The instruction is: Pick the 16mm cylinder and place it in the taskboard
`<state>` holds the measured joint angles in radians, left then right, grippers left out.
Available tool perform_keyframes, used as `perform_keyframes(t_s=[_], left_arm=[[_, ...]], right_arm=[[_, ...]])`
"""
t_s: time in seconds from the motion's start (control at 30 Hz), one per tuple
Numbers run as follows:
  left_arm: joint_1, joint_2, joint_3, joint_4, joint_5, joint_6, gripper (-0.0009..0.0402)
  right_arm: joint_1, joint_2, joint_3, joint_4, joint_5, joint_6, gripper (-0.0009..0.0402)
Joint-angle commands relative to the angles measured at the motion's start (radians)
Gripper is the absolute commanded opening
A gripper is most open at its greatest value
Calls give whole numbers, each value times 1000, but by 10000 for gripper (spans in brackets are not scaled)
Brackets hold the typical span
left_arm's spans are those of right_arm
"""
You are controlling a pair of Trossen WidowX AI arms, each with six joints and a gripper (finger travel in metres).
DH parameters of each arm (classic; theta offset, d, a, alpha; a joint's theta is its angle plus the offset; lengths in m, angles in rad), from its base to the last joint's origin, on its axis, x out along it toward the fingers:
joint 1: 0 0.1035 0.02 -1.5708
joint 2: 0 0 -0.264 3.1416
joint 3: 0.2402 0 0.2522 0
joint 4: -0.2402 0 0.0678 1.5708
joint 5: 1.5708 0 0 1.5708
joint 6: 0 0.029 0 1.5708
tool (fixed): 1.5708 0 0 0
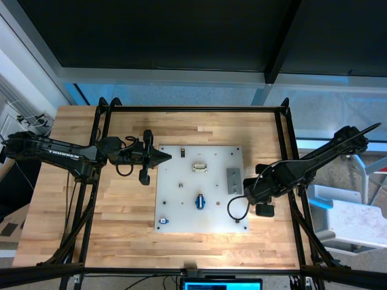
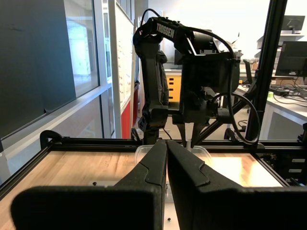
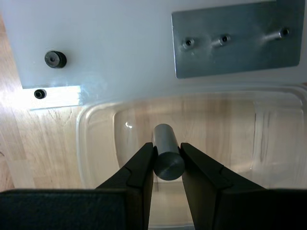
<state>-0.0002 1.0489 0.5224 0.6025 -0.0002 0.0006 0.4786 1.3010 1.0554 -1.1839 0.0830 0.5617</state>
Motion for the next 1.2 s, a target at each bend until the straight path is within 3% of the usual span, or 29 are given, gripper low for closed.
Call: perform_keyframes(t_s=[0.03,1.2], left_arm=[[0,0,0,0,0,0,0],[0,0,0,0,0,0,0]], right_arm=[[-6,26,20,2,0,-7,28],[-107,314,257,81,0,-122,28]])
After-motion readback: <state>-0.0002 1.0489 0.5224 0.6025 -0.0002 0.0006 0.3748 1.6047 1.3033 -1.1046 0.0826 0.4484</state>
